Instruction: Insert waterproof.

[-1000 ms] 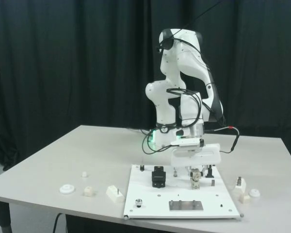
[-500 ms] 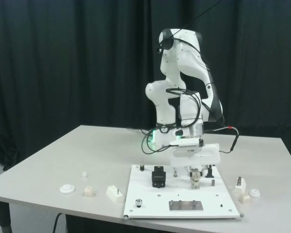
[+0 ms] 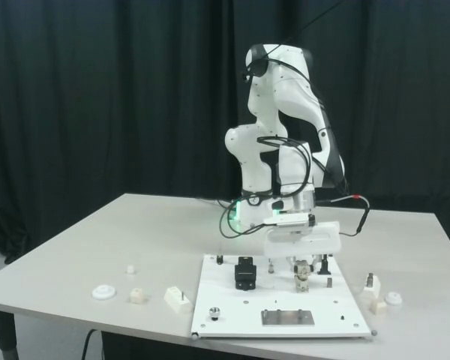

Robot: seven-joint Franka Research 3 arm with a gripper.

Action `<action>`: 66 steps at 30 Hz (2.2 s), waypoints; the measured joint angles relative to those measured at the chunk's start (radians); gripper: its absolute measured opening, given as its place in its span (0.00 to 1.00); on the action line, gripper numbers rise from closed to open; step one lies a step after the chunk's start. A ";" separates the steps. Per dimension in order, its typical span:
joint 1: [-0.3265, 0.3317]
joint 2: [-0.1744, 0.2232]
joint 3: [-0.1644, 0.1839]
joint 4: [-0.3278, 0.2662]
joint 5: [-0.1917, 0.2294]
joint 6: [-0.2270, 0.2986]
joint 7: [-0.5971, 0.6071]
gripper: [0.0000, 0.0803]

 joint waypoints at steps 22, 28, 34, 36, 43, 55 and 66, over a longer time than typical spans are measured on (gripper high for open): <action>0.002 -0.003 0.003 -0.003 0.000 0.002 0.001 0.40; 0.001 0.000 0.003 -0.001 0.000 0.006 0.001 0.40; -0.001 0.002 0.001 0.000 0.000 0.011 0.001 0.40; -0.002 0.003 0.000 0.000 0.000 0.012 0.001 0.40; -0.003 0.004 0.000 0.001 0.000 0.013 0.001 0.40; -0.003 0.005 0.001 0.002 0.010 0.013 0.016 0.40; -0.004 0.017 0.002 0.006 0.014 0.015 0.061 0.40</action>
